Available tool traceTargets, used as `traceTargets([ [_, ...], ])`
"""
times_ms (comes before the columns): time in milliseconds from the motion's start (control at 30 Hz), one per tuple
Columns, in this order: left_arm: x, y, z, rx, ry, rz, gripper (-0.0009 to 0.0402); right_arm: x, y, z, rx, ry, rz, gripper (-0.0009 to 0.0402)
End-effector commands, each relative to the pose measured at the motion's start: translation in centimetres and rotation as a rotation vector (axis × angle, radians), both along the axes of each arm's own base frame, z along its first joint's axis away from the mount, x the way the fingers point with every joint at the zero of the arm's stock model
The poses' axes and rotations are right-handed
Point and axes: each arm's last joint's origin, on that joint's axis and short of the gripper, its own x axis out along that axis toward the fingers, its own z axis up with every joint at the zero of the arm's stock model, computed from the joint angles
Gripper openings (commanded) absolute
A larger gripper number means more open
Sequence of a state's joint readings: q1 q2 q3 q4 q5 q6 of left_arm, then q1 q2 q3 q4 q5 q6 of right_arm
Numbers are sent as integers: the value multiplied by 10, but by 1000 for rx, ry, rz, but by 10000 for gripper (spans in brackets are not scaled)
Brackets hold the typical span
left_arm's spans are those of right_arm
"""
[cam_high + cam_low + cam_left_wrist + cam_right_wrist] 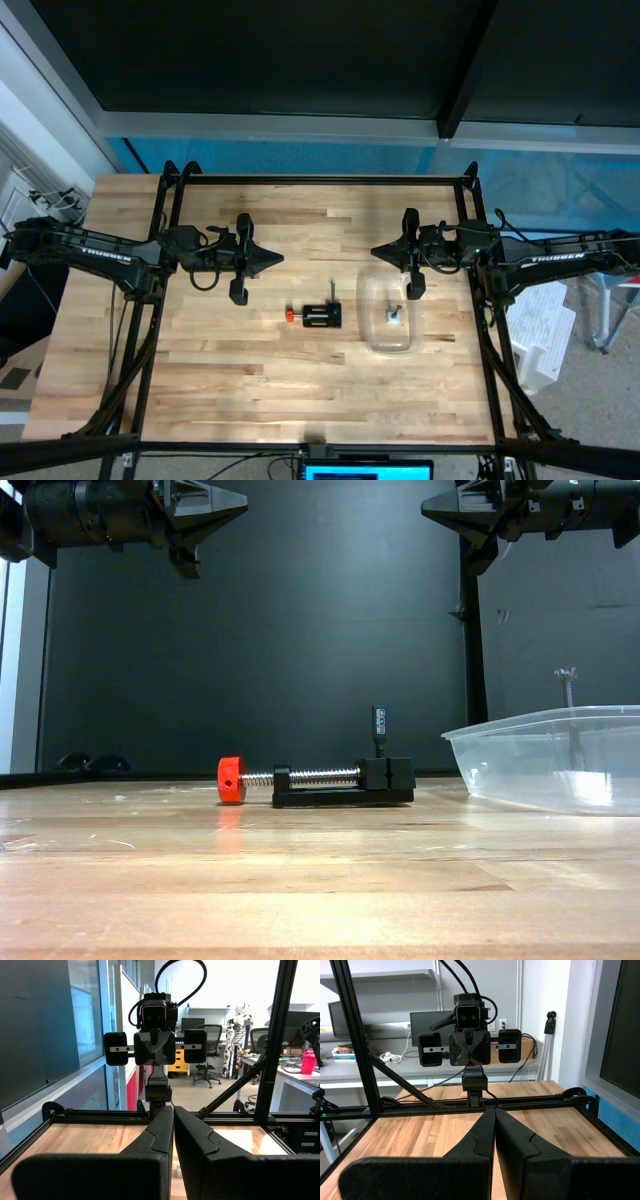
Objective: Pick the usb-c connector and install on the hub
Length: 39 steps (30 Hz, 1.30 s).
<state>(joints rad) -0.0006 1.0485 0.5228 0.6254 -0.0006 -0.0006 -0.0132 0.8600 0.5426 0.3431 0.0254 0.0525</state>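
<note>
The usb-c connector [395,315] lies free inside a clear plastic bin [366,300], right of centre; in the low view its metal tip [568,680] sticks up above the bin [510,760]. The hub [332,293] is a small dark piece standing upright in a black vise [322,316], seen upright in the low view too [378,726]. My left gripper [275,260] hangs high over the table's left-centre, shut and empty [173,1110]. My right gripper [377,250] hovers above the bin's far-left corner, shut on nothing [495,1110].
The vise [340,780] has a red knob [230,779] pointing left. A black frame [320,180] borders the wooden table. Each wrist view shows the opposite arm's camera head [155,1047] [469,1047] facing it.
</note>
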Motion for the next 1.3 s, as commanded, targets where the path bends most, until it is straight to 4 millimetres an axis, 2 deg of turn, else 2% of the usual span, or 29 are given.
traceTargets([
  [33, 0, 0, 0, 0, 0, 0, 0, 0, 0, 0, 0, 0, 0, 0],
  [433, 0, 0, 0, 0, 0, 0, 0, 0, 0, 0, 0, 0, 7, 0],
  [567, 0, 0, 0, 0, 0, 0, 0, 0, 2, 1, 0, 37, 56, 0],
  [867, 0, 0, 0, 0, 0, 0, 0, -8, 2, 19, 2, 391, 52, 0],
  [1300, 0, 0, 0, 0, 0, 1, 0, -38, 7, 12, 21, 842, 81, 0],
])
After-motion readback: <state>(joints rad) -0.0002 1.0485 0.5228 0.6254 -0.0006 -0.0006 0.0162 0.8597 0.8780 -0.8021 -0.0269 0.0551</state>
